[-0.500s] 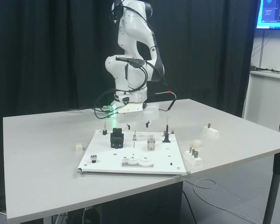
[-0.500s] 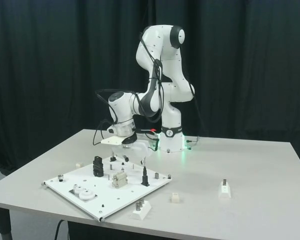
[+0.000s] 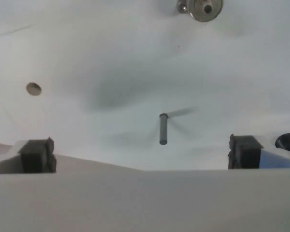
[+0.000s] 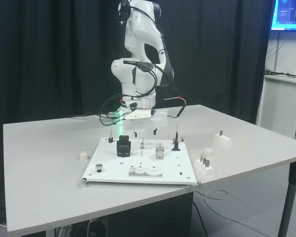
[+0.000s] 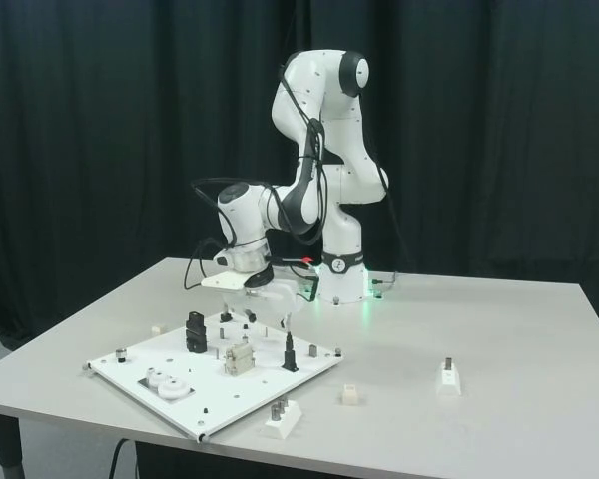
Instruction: Pick round peg 2.
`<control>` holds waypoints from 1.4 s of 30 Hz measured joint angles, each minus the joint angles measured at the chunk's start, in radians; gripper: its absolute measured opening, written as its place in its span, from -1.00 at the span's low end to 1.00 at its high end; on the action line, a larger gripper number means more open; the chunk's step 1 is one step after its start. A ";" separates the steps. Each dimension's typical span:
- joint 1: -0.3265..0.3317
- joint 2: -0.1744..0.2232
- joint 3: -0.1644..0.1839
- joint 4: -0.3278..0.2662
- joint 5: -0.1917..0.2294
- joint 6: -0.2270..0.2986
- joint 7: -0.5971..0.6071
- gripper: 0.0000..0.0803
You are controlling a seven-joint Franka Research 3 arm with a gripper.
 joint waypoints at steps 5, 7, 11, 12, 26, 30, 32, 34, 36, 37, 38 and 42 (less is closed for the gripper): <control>0.001 0.000 0.000 0.000 -0.001 0.000 0.001 0.99; 0.002 0.000 0.000 0.001 -0.001 0.000 0.001 0.99; 0.005 0.000 0.000 0.002 -0.001 0.000 0.001 0.99; 0.007 0.000 0.000 0.002 -0.001 0.000 0.002 0.99; 0.026 0.003 0.000 0.004 -0.023 0.000 0.017 0.99; 0.038 0.007 0.000 0.008 -0.023 0.000 0.025 0.99; 0.045 0.008 0.000 0.011 -0.023 0.000 0.030 0.99; 0.053 0.009 0.000 0.013 -0.023 0.000 0.038 0.99; 0.061 0.009 0.000 0.016 -0.023 0.001 0.047 0.99; 0.065 0.009 0.000 0.018 -0.023 0.001 0.050 0.99; 0.069 0.009 0.000 0.019 -0.023 0.001 0.053 0.99; 0.086 0.009 0.001 0.027 -0.023 0.001 0.063 0.99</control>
